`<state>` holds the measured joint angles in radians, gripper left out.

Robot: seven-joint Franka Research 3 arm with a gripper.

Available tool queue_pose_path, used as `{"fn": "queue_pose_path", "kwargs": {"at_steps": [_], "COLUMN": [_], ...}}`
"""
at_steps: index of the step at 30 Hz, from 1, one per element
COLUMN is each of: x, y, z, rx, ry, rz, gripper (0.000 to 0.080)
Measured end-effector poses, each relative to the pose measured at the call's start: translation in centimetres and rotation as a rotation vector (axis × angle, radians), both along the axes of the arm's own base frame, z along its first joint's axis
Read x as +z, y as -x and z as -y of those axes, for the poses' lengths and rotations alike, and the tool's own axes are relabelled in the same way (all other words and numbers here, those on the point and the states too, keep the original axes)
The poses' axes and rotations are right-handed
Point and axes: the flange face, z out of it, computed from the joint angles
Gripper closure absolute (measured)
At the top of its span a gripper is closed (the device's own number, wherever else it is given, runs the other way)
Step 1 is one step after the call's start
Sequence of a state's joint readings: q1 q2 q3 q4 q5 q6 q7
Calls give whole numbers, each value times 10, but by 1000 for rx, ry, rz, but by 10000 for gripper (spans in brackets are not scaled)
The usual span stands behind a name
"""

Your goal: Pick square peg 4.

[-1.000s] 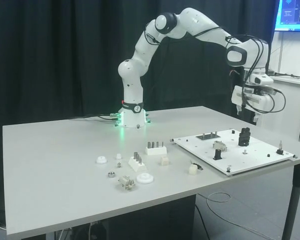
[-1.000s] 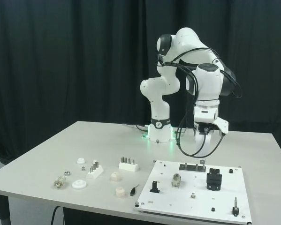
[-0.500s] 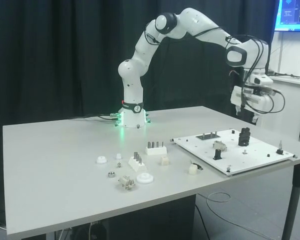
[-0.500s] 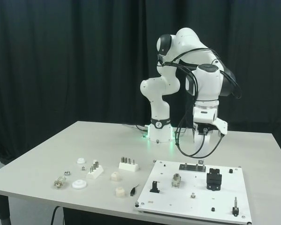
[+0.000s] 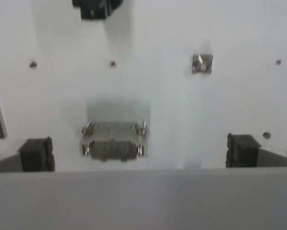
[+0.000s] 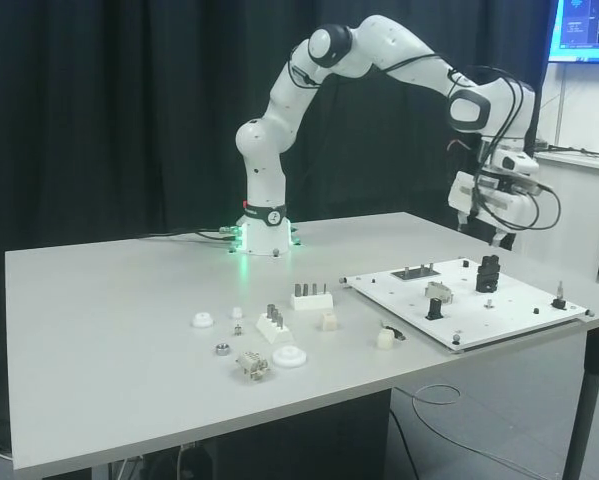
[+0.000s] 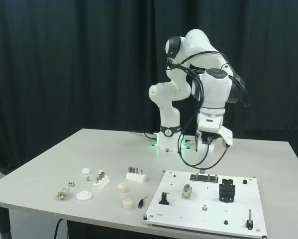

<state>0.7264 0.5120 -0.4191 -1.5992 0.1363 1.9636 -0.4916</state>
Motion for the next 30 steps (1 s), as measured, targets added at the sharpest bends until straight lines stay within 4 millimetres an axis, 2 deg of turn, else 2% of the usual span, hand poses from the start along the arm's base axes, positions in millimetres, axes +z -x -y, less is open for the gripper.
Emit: {"fn": "queue_pose_path", "kwargs": {"at_steps": [14,30], "x": [-10,-22], "y": [-2,-10], "z": [35,86], "rx": [12,-26], "ry": [52,117], "rz": [-45,-63], "gripper": [3,3]}}
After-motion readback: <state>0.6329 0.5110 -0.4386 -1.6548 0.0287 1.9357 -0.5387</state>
